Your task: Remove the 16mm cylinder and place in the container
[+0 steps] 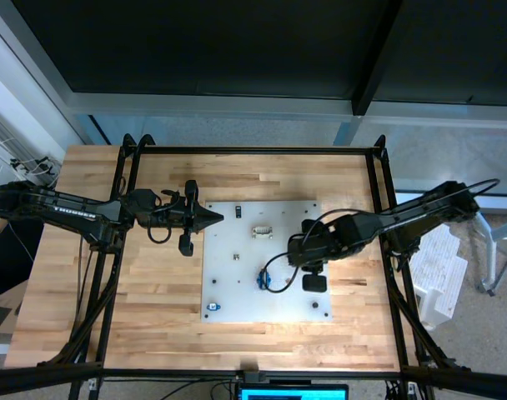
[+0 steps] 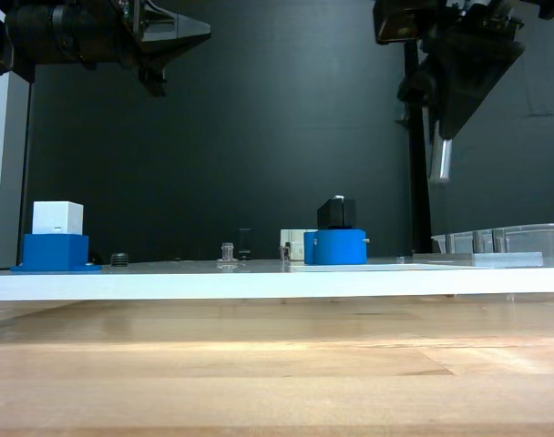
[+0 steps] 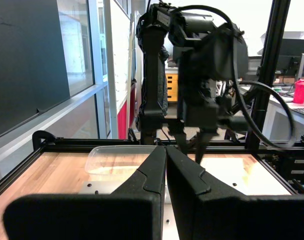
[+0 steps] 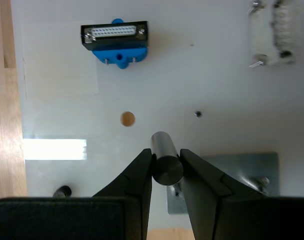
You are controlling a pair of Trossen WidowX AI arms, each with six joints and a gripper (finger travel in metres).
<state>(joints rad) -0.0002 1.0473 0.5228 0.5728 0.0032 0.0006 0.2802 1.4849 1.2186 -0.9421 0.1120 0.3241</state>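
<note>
**Rod's up in the air, clamped in the right gripper**

Starting from our end of the counter [image 1: 112, 317]: the white board [image 1: 237, 283] lies flat on it, and it carries a blue connector [image 4: 114, 37] and a grey metal plate [image 4: 232, 167].

Above the board, the right gripper [image 2: 441, 137] points pretty much straight down, with its fingers clamped on the 16mm cylinder [image 2: 438, 164]. The cylinder's long axis runs nearly vertical, with a slight lean in the low view, and its lower end aims at the board. The gripper pinches it near the top, so a good part of it sticks out below the fingertips. It hangs well clear of the board, higher than anything standing there. In the right wrist view we see white board and that metal plate underneath it.

Further back, the container [image 2: 514, 238] sits low, off to the right in the low view, well apart from the cylinder. We can't tell whether it rests on the board or the counter.

The left gripper [image 1: 213, 217] hovers high by the board's left edge, farther from us than the right one. Its fingers are pressed together on nothing, and it points across the board.
</note>
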